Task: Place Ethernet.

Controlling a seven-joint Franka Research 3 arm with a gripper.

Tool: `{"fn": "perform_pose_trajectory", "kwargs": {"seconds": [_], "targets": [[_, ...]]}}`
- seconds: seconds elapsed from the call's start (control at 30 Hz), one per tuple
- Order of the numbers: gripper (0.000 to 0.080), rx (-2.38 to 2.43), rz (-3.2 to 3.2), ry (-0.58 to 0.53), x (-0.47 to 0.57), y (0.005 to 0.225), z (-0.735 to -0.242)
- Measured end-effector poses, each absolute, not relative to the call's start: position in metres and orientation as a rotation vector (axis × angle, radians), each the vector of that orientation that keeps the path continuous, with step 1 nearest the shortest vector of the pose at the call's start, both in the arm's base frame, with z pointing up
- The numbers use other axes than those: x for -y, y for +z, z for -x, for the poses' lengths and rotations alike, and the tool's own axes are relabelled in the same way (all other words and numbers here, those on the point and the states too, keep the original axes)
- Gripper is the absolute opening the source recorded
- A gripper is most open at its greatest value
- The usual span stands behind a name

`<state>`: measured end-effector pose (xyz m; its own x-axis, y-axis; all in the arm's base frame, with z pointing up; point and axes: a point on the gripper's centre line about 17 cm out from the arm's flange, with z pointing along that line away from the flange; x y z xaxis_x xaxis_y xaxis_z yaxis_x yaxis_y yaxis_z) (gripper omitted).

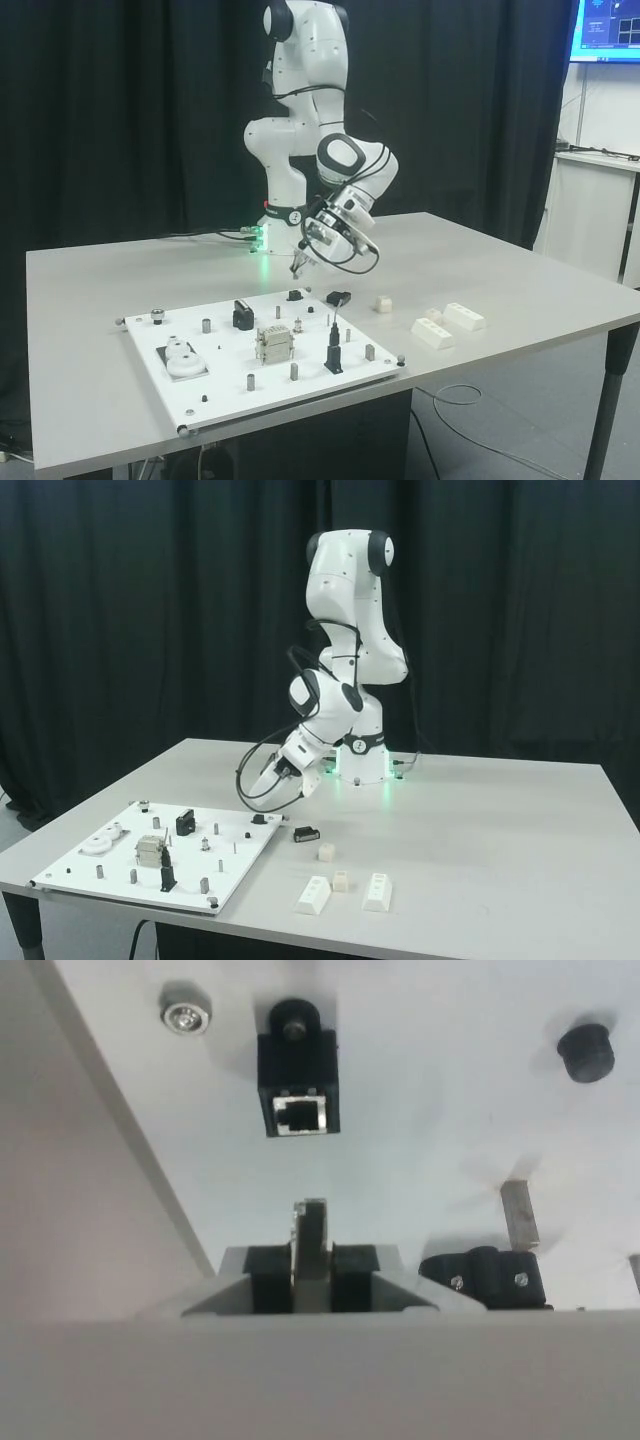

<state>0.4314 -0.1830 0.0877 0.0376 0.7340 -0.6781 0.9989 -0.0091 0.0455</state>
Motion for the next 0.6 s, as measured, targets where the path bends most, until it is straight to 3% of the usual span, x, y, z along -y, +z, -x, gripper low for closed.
{"fn": "perform_pose_trajectory", "kwargs": {"seconds": [0.6], "targets": [[0.0080,-1.735,-1.800,-0.651,0.1823,0.0942,-0.4334]]}}
